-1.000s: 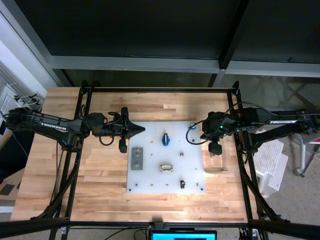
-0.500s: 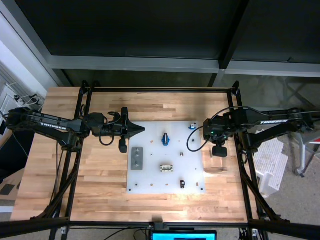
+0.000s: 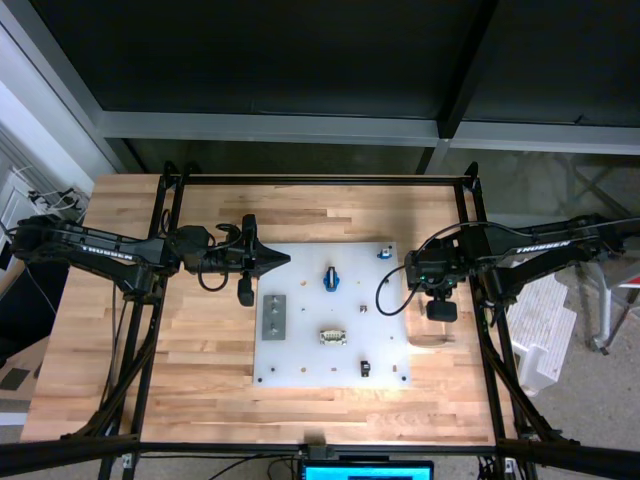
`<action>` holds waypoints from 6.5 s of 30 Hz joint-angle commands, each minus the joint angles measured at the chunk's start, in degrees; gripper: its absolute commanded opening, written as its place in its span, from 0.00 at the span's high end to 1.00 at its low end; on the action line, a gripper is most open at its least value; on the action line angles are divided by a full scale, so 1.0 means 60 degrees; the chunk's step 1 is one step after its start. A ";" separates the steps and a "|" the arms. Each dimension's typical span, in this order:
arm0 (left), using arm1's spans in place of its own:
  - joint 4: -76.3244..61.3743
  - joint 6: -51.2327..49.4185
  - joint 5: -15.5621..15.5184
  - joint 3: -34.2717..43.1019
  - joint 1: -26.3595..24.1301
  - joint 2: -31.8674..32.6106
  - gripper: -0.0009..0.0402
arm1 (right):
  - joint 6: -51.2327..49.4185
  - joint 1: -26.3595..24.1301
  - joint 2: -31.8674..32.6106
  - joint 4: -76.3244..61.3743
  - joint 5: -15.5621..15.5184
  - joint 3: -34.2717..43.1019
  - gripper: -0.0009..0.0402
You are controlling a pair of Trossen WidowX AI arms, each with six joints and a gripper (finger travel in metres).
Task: Pick the 16mm bar and install on taskboard
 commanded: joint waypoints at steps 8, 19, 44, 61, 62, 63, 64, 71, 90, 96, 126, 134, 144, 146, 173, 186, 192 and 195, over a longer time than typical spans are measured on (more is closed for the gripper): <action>0.0007 0.0004 0.0004 0.0004 0.0004 0.0004 0.98 | 0.0448 0.0594 -0.0004 0.0018 0.0335 -0.0168 0.57; 0.0004 0.0004 0.0000 0.0004 0.0004 0.0004 0.98 | 0.0441 0.0962 -0.0007 0.0601 0.0335 -0.0965 0.34; 0.0004 0.0004 0.0004 0.0004 0.0004 0.0004 0.98 | 0.0251 0.1457 -0.0007 0.2062 0.0328 -0.2488 0.25; 0.0004 0.0004 0.0004 0.0004 0.0007 0.0004 0.98 | 0.0186 0.1574 -0.0004 0.2608 0.0302 -0.3064 0.25; 0.0004 0.0004 0.0004 0.0004 0.0004 0.0004 0.98 | 0.0189 0.1581 -0.0004 0.2667 0.0295 -0.3093 0.25; 0.0004 0.0004 0.0004 0.0004 0.0004 0.0004 0.98 | 0.0189 0.1581 -0.0004 0.2692 0.0277 -0.3118 0.25; 0.0004 0.0004 0.0004 0.0004 0.0007 0.0004 0.98 | 0.0189 0.1592 -0.0004 0.2699 0.0255 -0.3136 0.25; 0.0004 0.0004 0.0004 0.0004 0.0004 0.0004 0.98 | 0.0229 0.1639 -0.0004 0.2710 0.0251 -0.3169 0.25; 0.0004 0.0004 0.0004 0.0004 0.0004 0.0004 0.98 | 0.0623 0.1730 0.0164 0.3144 0.0244 -0.3508 0.25; 0.0004 0.0004 0.0000 0.0004 0.0004 0.0004 0.98 | 0.0692 0.1749 0.0415 0.3202 0.0248 -0.3566 0.26; 0.0004 0.0004 0.0000 0.0004 0.0007 0.0004 0.98 | 0.0721 0.1872 0.0426 0.3308 -0.0029 -0.3676 0.71; 0.0004 0.0004 0.0000 0.0004 0.0004 0.0004 0.98 | 0.0725 0.1905 0.0426 0.3311 -0.0251 -0.3672 0.93; 0.0004 0.0004 0.0000 0.0004 0.0007 0.0004 0.98 | 0.0776 0.1945 0.0539 0.3319 -0.0262 -0.3614 0.98; 0.0004 0.0004 0.0000 0.0004 0.0004 0.0004 0.98 | 0.0776 0.1953 0.0616 0.3322 -0.0262 -0.3614 0.98; 0.0004 0.0004 0.0000 0.0004 0.0004 0.0004 0.98 | 0.1016 0.1996 0.0583 0.1953 -0.0237 -0.2612 0.98; 0.0004 0.0000 0.0000 0.0004 0.0004 0.0004 0.98 | 0.1024 0.1996 0.0098 0.0066 -0.0175 -0.1162 0.98; 0.0004 0.0004 0.0000 0.0004 0.0004 0.0004 0.98 | 0.1024 0.2000 0.0025 -0.0714 -0.0171 -0.0382 0.98; 0.0007 0.0004 0.0000 0.0004 0.0004 0.0004 0.98 | 0.1020 0.2000 0.0022 -0.0747 -0.0171 -0.0178 0.98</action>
